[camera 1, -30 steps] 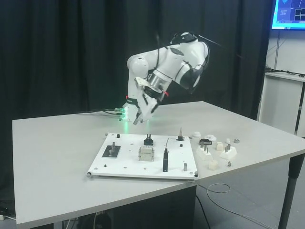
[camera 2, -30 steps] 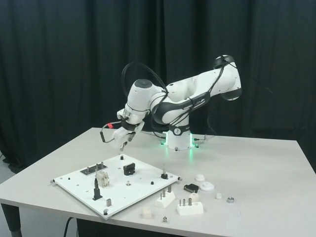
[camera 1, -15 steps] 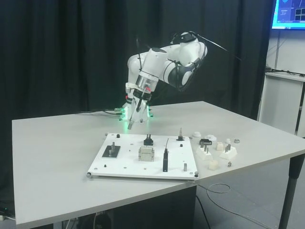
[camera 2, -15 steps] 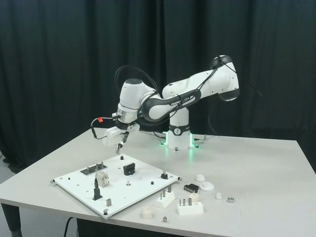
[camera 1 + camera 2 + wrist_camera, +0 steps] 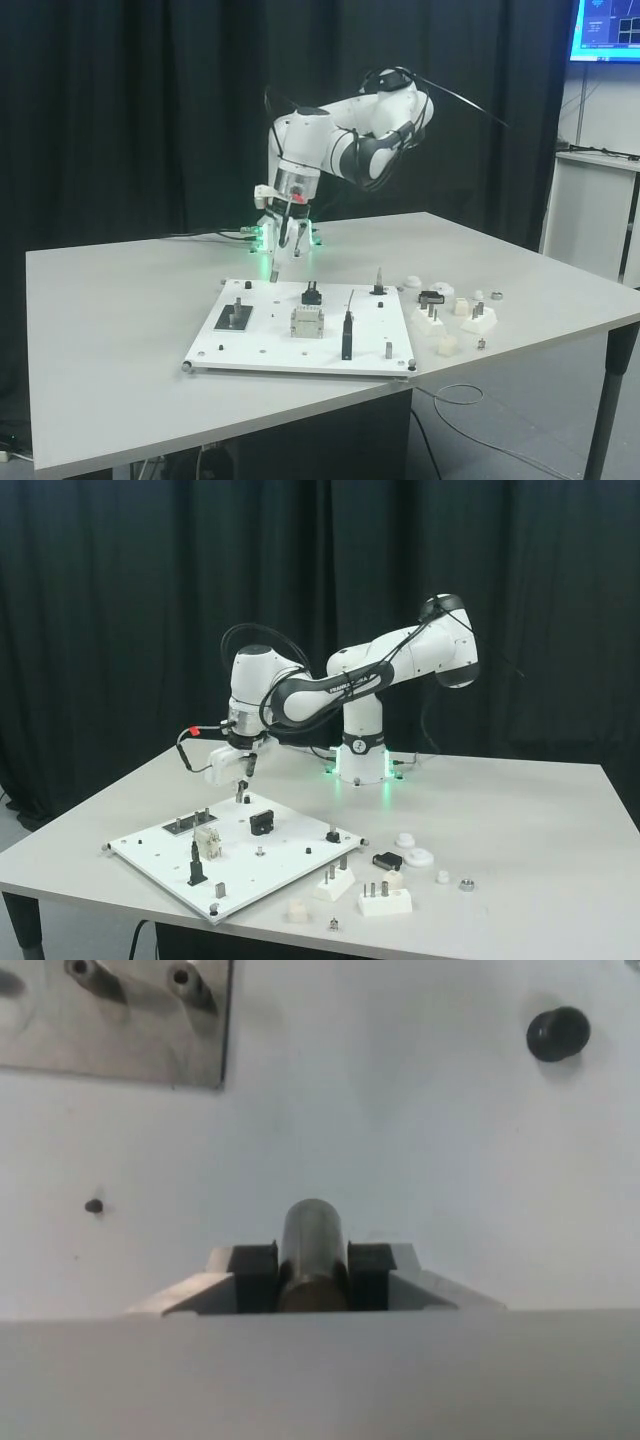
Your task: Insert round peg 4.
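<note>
Taking the white board [image 5: 262, 332] as the landmark, a grey plate with two short posts [image 5: 235, 316] sits on its left part. In the wrist view this plate [image 5: 110, 1020] shows as a metal sheet with two pins standing out of it.

Above the board's far left corner hangs the gripper [image 5: 273, 262], pointing down at the end of the white arm [image 5: 345, 130], which reaches out from its base behind the board, where a green light glows. The two black fingertips [image 5: 253, 1272] are pinched on the round peg [image 5: 312, 1260], a grey metal cylinder held upright between them with its lower end sticking out below the pads. In the second room view the peg [image 5: 240, 790] hangs just above the board's far edge, apart from the surface. Near it on the board is a small black knob [image 5: 558, 1033].

Further right on the board stand a white block [image 5: 307, 321], a black clip [image 5: 311, 293] behind it, a tall black post [image 5: 347, 338] near the front edge and a thin upright pin on a black foot [image 5: 378, 282] at the far right corner.

Right of the board, on the grey table [image 5: 110, 330], lie several small white fixtures [image 5: 455, 318], close together but apart from the board.
</note>
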